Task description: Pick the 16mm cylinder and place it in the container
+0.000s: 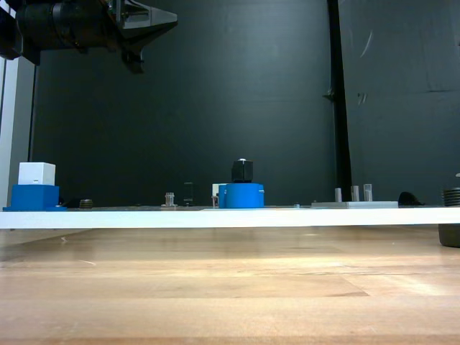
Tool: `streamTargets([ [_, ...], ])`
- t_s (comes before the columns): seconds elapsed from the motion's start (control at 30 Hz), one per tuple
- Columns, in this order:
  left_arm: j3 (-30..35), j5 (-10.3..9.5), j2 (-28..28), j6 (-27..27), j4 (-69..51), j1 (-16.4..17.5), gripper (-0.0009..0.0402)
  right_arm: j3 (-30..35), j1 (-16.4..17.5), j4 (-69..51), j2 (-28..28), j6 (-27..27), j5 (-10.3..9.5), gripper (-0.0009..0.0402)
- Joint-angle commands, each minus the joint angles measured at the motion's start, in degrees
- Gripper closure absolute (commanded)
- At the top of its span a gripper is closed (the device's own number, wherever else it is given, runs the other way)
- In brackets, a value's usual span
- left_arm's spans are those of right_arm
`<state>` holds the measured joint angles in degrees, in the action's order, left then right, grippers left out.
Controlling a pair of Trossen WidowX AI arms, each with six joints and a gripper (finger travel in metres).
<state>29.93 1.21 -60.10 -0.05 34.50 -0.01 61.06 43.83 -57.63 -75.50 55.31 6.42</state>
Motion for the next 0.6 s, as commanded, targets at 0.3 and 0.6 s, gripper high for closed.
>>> streamTargets([
  [0.3,0.02,0.02,0.00,0.02,0.00,0.02,0.0393,-6.03,0.33,3.61,3.26,0.07,-3.15,0.0366],
  [0.6,0.02,0.02,0.00,0.02,0.00,0.02,0.0393,-12.68,0.33,13.49,3.52,1.75,-10.45,0.0366],
])
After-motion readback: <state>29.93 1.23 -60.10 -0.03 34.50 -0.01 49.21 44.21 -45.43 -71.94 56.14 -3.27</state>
